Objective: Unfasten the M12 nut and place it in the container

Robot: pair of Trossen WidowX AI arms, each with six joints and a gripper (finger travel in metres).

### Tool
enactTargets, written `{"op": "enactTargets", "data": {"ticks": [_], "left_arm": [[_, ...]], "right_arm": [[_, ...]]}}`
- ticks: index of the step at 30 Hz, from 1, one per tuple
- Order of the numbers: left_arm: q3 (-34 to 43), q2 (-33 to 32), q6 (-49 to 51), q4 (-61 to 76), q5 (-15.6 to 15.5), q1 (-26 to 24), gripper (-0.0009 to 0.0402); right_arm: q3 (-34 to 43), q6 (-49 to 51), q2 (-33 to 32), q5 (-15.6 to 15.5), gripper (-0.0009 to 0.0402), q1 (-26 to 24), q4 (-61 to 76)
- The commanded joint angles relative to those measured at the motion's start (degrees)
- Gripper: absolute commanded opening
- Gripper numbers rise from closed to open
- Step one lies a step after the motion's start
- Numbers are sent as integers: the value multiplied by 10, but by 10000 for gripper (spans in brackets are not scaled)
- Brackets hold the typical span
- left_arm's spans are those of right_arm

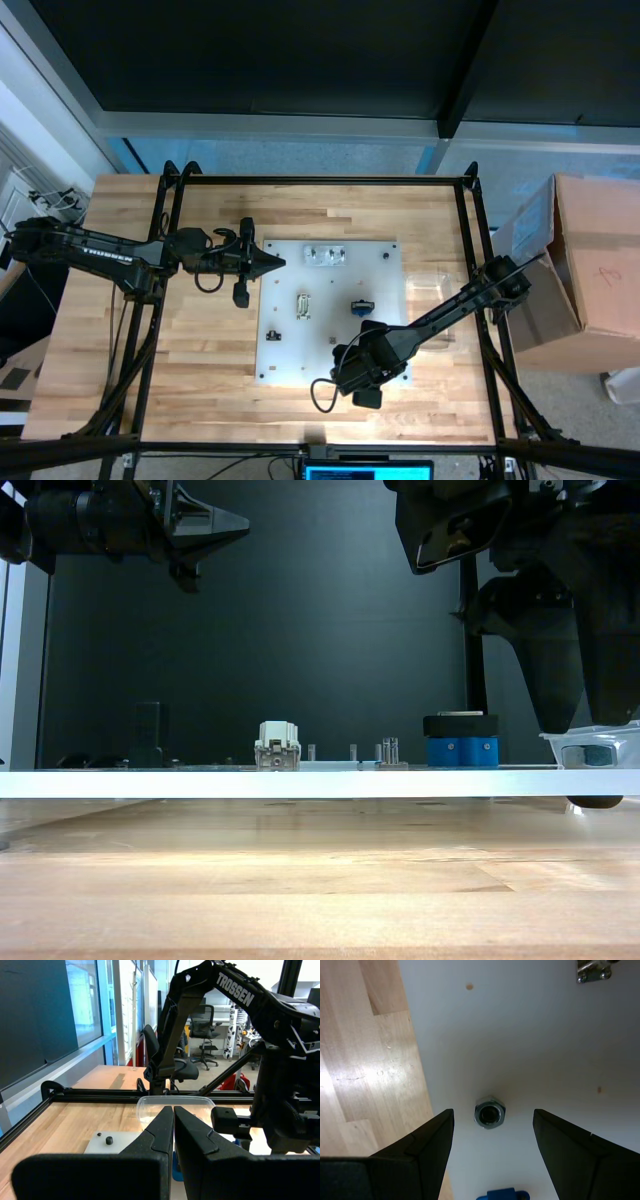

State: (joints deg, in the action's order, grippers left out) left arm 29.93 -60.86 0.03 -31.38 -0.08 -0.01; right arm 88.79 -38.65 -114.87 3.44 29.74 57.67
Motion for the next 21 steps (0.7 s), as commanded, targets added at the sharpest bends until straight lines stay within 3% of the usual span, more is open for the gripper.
{"op": "enactTargets", "data": {"ticks": [1, 10, 21], "left_arm": [[0, 0, 0, 0, 0, 0, 0], [0, 0, 0, 0, 0, 0, 0], [0, 0, 0, 0, 0, 0, 0]], "right_arm": [[-15, 0, 0, 0, 220, 1, -17], [-32, 2, 0, 0, 201, 2, -34], [-33, 4, 0, 0, 72, 1, -34]]}}
